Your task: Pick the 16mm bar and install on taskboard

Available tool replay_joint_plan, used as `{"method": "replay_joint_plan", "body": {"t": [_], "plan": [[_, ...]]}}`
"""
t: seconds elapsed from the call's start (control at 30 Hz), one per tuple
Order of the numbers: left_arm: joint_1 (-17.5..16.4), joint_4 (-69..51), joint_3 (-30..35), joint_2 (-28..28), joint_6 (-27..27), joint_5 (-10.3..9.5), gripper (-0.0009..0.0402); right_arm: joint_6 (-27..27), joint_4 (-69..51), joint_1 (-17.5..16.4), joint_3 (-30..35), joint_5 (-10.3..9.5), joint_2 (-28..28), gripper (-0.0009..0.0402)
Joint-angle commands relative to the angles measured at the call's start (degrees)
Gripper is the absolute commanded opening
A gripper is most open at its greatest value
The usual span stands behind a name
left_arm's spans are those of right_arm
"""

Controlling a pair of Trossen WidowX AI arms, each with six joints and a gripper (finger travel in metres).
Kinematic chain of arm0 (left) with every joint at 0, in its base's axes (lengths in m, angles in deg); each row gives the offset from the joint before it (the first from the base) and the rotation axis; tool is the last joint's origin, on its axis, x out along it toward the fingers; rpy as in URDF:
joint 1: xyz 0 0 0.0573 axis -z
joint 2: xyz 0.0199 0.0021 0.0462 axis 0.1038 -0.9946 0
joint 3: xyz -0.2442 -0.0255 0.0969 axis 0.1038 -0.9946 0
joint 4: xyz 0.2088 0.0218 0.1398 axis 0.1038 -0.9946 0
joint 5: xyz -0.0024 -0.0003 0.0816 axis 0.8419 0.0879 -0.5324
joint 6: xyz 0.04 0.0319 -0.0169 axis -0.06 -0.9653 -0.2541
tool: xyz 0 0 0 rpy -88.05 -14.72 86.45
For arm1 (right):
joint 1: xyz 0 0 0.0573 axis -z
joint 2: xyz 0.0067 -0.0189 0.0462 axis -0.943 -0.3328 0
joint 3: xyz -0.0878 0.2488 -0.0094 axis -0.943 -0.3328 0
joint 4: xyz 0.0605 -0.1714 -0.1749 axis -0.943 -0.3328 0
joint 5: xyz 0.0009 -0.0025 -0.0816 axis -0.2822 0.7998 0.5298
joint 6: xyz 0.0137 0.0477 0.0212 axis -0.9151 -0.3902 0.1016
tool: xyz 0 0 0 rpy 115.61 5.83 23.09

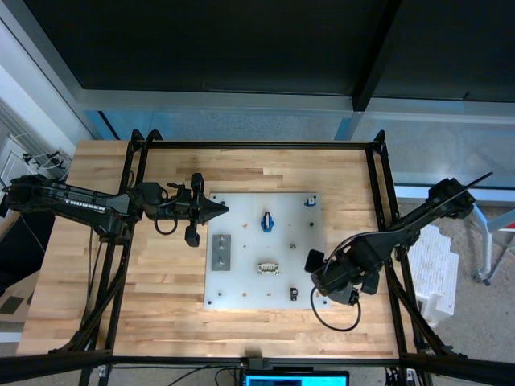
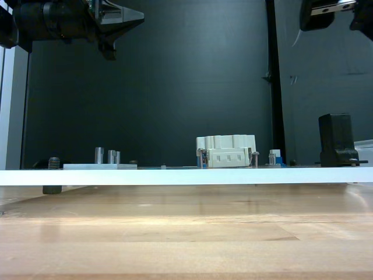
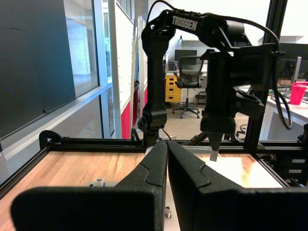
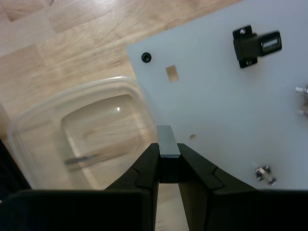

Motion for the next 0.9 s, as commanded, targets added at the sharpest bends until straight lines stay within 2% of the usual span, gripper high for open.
{"method": "replay_joint_plan", "body": {"t": [0.03, 0.13, 0.23, 0.9], "plan": [[-0.02, 0.00, 0.00, -0.02, 0.00, 0.00, 0.0000, 4.63, 0.11, 0.00, 1.88, -0.24, -2.38, 0.0000], [-0.02, 0.00, 0.00, -0.02, 0.00, 0.00, 0.0000, 6.99, 0.57, 0.00, 3.13, -0.35, -3.89, 0.0000], [-0.02, 0.00, 0.00, -0.02, 0.00, 0.00, 0.0000, 8.90, 2.16, 0.00, 3.26, -2.25, -4.52, 0.0000], [-0.02, 0.02, 0.00, -0.02, 0.00, 0.00, 0.0000, 16.11, 5.92, -0.07, 2.95, -2.64, -8.15, 0.0000]]}}
